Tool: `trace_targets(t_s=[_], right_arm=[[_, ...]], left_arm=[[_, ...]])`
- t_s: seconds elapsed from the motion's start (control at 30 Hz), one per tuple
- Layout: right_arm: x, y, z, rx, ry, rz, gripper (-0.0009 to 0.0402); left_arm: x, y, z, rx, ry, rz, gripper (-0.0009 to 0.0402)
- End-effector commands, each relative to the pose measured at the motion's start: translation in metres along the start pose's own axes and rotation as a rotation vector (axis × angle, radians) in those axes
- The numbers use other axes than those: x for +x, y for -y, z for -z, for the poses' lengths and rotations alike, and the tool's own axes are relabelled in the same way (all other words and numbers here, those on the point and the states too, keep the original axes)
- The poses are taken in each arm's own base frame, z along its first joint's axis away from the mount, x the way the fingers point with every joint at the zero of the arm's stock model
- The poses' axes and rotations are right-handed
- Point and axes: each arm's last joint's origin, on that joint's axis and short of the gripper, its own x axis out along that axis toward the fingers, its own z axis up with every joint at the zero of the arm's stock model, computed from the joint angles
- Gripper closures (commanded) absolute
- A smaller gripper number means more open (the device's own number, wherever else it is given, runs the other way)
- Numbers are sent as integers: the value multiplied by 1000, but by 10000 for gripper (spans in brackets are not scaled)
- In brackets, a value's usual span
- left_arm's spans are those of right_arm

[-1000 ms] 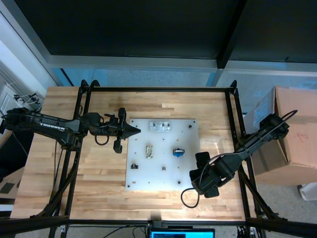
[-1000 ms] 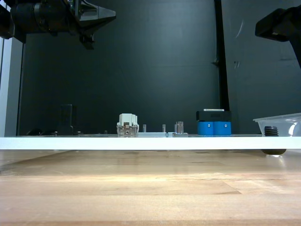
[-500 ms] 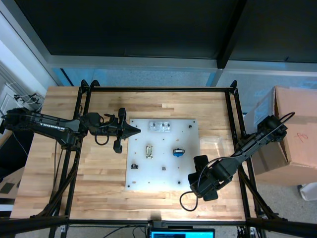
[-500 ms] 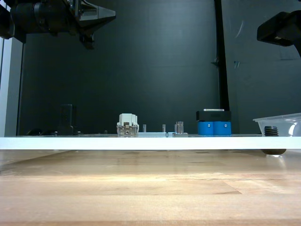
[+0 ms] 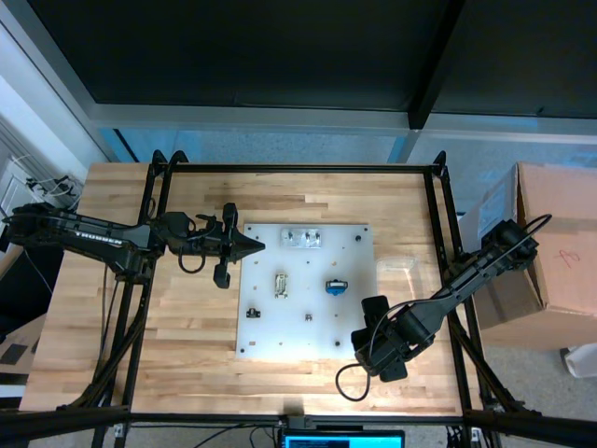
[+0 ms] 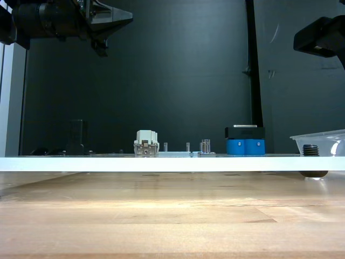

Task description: Remove the RJ45 connector from the taskboard and place in the container

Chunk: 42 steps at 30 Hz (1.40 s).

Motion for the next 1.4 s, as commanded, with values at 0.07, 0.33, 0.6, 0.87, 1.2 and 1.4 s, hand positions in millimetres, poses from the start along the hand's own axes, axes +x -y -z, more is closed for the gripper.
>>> trace_targets(t_s=[0.07, 0.33, 0.6, 0.87, 1.2, 1.4], right_arm=[[0, 0, 0, 1, 1, 0, 176], [0, 0, 0, 10, 4, -1, 208], [0, 0, 0, 27, 6, -2, 257], [0, 0, -1, 58, 9, -3, 298], [0, -1, -1, 81, 9, -4, 392], [-1, -1, -1, 88, 13, -6, 395]], left_arm=[[0, 0, 0, 0, 0, 0, 393], [0, 0, 0, 0, 0, 0, 393], [0, 0, 0, 0, 0, 0, 393], [0, 0, 0, 0, 0, 0, 393], [0, 0, 0, 0, 0, 0, 393], [0, 0, 0, 0, 0, 0, 393]])
